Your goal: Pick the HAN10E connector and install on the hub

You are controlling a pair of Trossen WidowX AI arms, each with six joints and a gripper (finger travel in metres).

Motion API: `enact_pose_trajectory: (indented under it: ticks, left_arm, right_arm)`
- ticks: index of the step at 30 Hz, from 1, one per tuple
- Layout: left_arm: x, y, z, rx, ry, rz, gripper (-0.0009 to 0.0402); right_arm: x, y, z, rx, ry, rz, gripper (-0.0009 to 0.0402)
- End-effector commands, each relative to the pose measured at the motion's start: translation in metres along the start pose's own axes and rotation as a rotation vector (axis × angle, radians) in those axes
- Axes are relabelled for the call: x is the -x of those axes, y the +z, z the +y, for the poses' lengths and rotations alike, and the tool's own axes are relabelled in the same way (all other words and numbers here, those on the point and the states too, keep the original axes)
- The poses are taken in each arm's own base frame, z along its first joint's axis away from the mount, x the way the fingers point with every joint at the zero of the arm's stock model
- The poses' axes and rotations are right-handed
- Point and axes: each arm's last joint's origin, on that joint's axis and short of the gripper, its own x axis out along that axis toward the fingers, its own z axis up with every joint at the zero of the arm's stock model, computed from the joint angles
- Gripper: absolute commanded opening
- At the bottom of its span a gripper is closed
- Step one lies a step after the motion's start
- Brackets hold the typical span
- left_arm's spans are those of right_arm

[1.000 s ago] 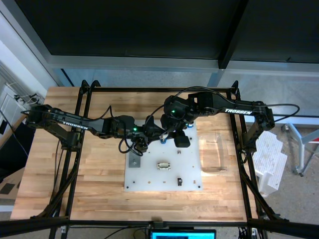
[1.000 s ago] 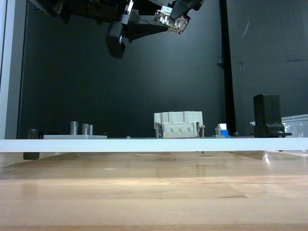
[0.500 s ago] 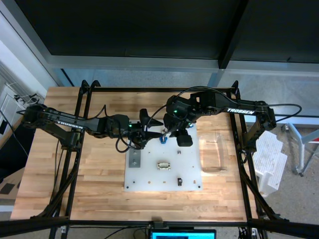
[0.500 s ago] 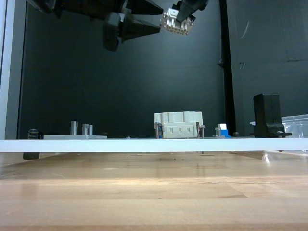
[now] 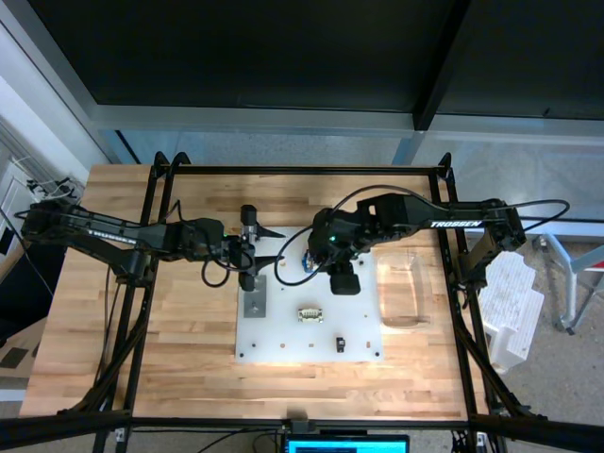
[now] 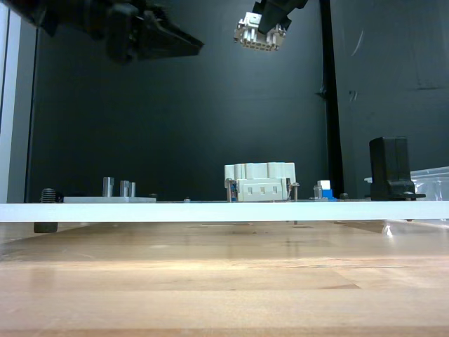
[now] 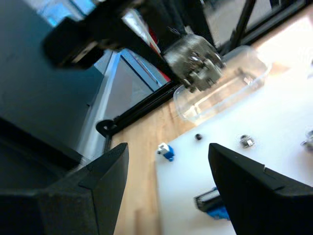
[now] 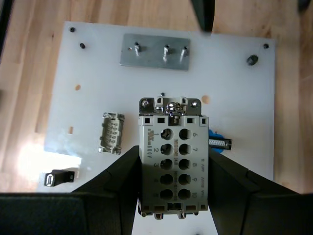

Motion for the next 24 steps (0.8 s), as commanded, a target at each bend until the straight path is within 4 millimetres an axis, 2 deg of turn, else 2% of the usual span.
enact_pose_trajectory:
  ticks: [1,11,16,24]
  left_arm:
    - [0.008,-0.004,0.001,0.091,0.009,-0.006,0.0205]
    - [0.02,-0.003,0.005,0.262,0.027,-0.036,0.0177]
    - [0.02,-0.002,0.006,0.263,0.028,-0.037,0.0169]
    - [0.02,-0.002,0.006,0.263,0.027,-0.036,0.0166]
  right_arm:
    - [-0.009,-0.002,0.011,-0.016,-0.026,0.002,0.0071]
    - [-0.041,-0.002,0.038,-0.06,-0.024,0.021,0.0071]
    - [-0.066,0.0,0.05,-0.049,-0.018,0.065,0.0071]
    - [-0.087,0.004,0.062,-0.029,-0.004,0.055,0.0071]
